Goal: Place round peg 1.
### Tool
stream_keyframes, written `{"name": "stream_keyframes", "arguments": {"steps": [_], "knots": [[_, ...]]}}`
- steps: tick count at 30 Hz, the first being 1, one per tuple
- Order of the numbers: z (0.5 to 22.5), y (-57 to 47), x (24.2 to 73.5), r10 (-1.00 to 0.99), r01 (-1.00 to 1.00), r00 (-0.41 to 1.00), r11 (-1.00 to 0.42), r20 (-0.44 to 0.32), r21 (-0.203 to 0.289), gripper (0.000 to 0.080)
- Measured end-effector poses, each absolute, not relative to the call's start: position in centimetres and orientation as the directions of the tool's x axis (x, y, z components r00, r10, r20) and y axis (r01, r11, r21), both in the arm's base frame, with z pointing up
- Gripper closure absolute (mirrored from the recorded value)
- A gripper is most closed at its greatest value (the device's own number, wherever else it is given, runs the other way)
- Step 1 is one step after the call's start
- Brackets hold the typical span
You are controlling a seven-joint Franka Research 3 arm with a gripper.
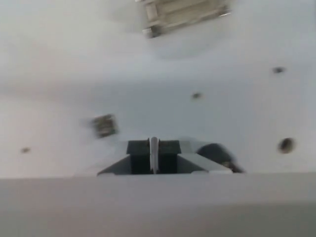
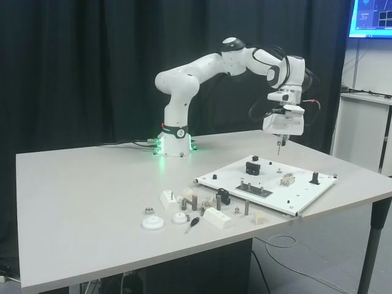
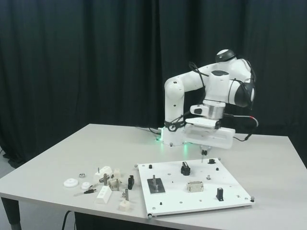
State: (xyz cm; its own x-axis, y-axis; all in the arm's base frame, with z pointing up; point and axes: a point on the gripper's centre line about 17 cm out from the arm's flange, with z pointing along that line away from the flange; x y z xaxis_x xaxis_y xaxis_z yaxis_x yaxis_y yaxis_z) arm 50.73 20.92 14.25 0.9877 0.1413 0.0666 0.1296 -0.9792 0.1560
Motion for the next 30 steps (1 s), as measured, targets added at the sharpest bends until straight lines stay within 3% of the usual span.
{"name": "stream_keyframes", "arguments": {"steps": [16,30], "knots": [[16.0,11.2,53.9,0.154,0.133,0.983,-0.971,0.099,0.199,0.0772],[16.6,4.1,56.5,0.153,0.124,0.980,-0.970,0.131,0.208,0.0772]]}}
